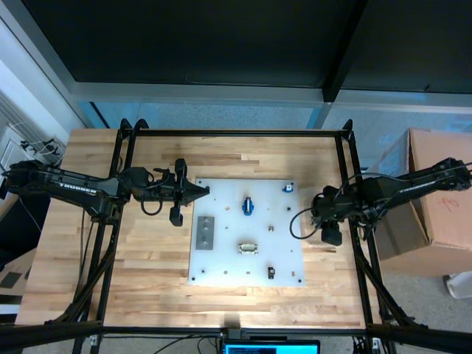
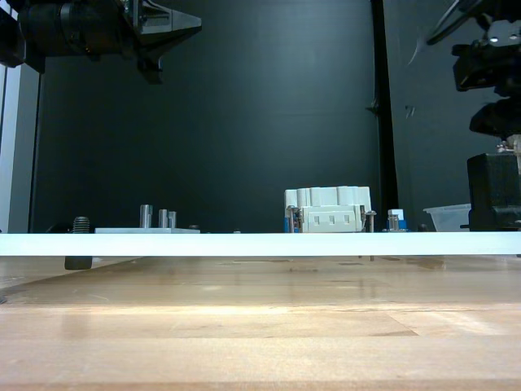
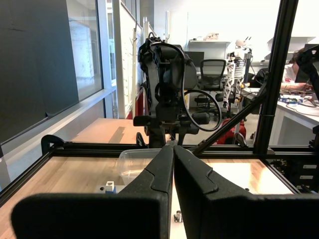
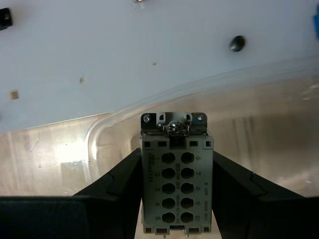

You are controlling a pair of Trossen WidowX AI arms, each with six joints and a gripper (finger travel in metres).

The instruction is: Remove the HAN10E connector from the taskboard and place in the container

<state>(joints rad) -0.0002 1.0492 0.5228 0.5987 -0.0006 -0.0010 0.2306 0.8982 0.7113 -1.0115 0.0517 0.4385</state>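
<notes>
Connector: the HAN10E connector is off the taskboard and pinched in the right gripper, numbered hole face toward the wrist cam.
Right jaws: clamped on the connector's two sides.
Where: it hangs over the clear container, which sits just past the board's edge. Can't tell how high above it.
Left gripper: up in the air over the board's far left corner, fingers pressed together, nothing in them.
Board: a white connector base sits mid-board.
</notes>
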